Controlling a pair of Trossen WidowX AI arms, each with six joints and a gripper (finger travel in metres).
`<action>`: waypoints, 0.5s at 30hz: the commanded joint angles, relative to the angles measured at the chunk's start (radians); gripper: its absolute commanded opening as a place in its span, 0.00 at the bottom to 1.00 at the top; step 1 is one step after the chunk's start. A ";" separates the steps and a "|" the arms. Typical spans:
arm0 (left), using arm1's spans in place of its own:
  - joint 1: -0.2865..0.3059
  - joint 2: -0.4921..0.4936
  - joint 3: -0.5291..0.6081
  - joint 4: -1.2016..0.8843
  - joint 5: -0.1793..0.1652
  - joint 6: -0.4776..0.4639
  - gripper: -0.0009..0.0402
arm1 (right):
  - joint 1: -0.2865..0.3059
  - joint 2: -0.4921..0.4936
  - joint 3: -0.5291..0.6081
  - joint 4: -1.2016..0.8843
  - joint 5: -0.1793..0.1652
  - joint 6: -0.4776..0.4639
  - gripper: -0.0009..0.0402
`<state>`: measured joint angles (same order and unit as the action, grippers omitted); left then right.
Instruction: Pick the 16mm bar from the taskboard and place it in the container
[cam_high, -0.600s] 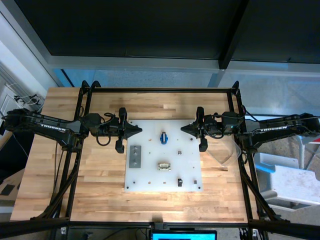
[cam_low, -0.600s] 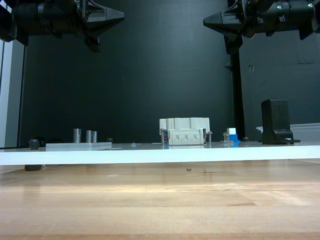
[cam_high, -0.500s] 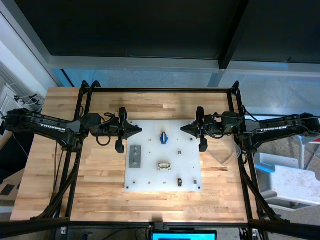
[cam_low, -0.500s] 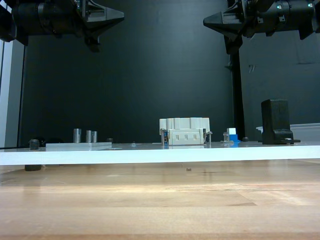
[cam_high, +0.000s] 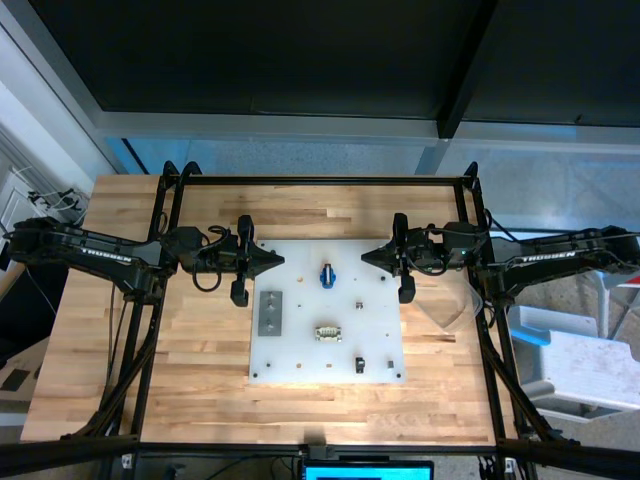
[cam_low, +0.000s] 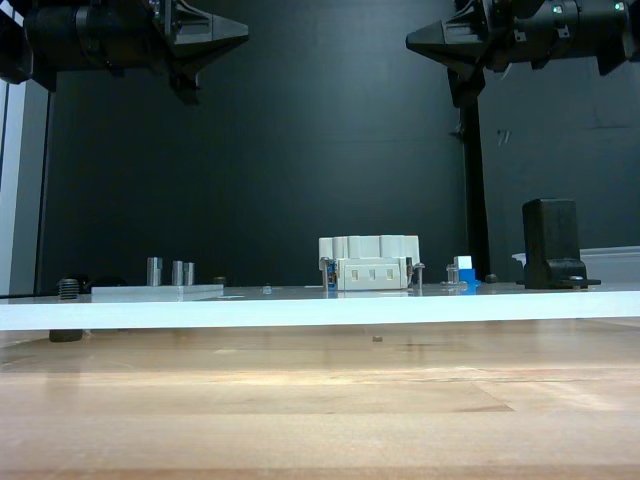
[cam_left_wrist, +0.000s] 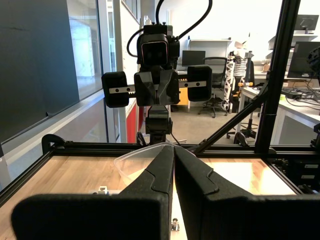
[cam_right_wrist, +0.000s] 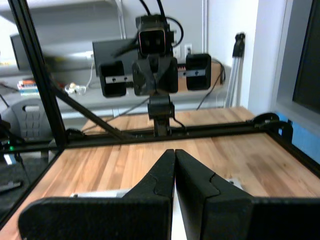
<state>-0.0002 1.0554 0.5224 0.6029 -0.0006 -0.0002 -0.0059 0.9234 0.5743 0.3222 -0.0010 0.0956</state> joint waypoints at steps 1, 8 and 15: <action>0.000 0.000 0.000 0.000 0.000 0.000 0.02 | 0.002 0.011 0.061 -0.155 0.002 -0.003 0.02; 0.000 0.000 0.000 0.000 0.000 0.000 0.02 | 0.009 0.071 0.197 -0.428 0.001 -0.003 0.02; 0.000 0.000 0.000 0.000 0.000 0.000 0.02 | 0.027 0.145 0.319 -0.653 0.001 -0.003 0.02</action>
<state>-0.0002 1.0557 0.5228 0.6029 -0.0006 -0.0002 0.0181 1.0561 0.8715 -0.2905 -0.0006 0.0925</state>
